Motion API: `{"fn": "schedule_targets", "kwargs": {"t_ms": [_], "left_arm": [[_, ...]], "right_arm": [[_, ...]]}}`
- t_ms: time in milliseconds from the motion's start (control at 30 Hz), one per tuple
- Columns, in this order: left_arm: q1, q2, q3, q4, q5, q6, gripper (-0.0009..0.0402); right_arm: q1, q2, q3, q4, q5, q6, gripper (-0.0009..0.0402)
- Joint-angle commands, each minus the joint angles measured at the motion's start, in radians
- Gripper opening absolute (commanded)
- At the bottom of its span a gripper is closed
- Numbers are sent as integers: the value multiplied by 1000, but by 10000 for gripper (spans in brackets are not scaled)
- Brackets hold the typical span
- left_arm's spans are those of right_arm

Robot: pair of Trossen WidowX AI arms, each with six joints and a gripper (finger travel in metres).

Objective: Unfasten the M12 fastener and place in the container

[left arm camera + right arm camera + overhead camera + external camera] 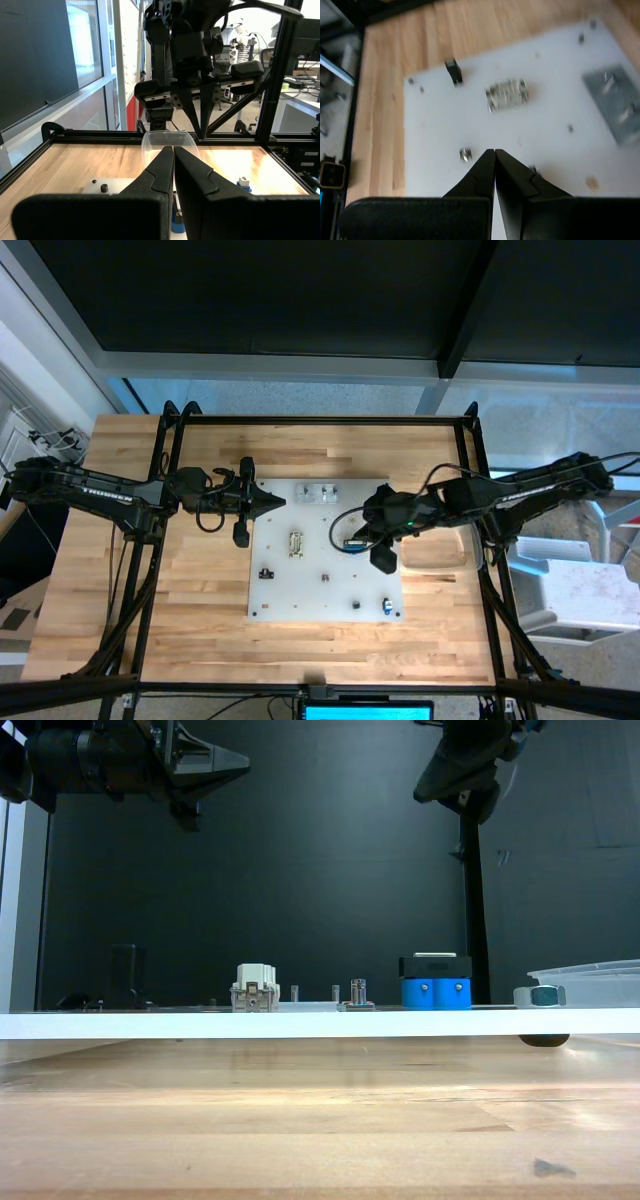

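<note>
Nearest you, the small silver M12 fastener (pixel 541 995) sat on its stud by the flat white board's (pixel 300 590) near right edge. Just beyond, the shallow clear plastic container (pixel 440 556) lay beside the board. Farther on, the right gripper (pixel 494 151) hung over mid-board and the left gripper (pixel 173 149) over its left side, fingers pressed together (nothing held)
</note>
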Motion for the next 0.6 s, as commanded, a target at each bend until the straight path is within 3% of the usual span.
{"fn": "schedule_targets", "kwargs": {"t_ms": [33,367,600], "left_arm": [[0,0,0,0,0,0,0],[0,0,0,0,0,0,0],[0,0,0,0,0,0,0]], "right_arm": [[8,67,94,-132,1,78,0],[84,268,345,-422,1,280,0],[131,370,445,-559,-5,426,0]]}}
